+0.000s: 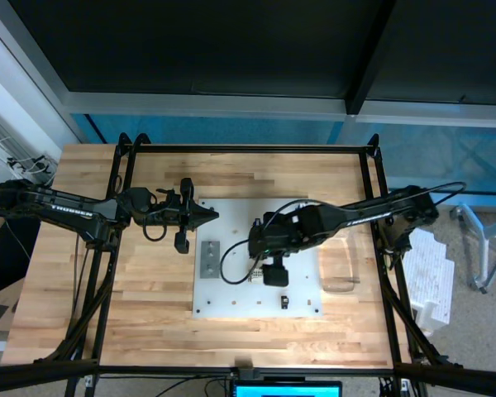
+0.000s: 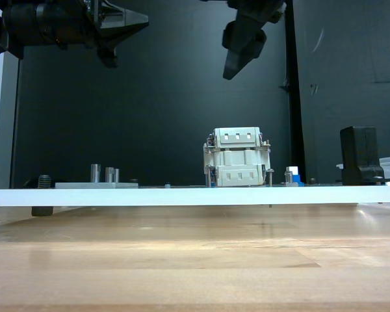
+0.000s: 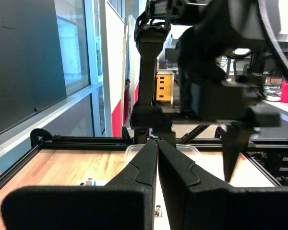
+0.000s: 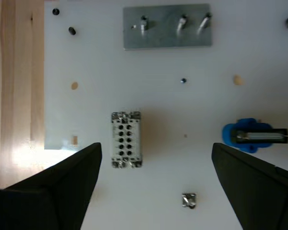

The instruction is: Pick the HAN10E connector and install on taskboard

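Wood table [image 2: 182,260] nearest, white taskboard [image 4: 86,72] on it. Right gripper [image 4: 156,145]: jaws wide, holding nothing, hovering over board. Left gripper [image 3: 157,143]: jaws pressed together, empty, raised near board's far-left corner. Clear tray [image 1: 339,286] just right of board. HAN10E connector [image 4: 126,140] sits on board under right gripper.

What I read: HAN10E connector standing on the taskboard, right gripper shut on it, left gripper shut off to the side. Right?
Not quite: the right gripper is open, hanging above the HAN10E connector and apart from it, as the right wrist view shows. The connector does stand on the taskboard, and the left gripper is shut, off to the side.
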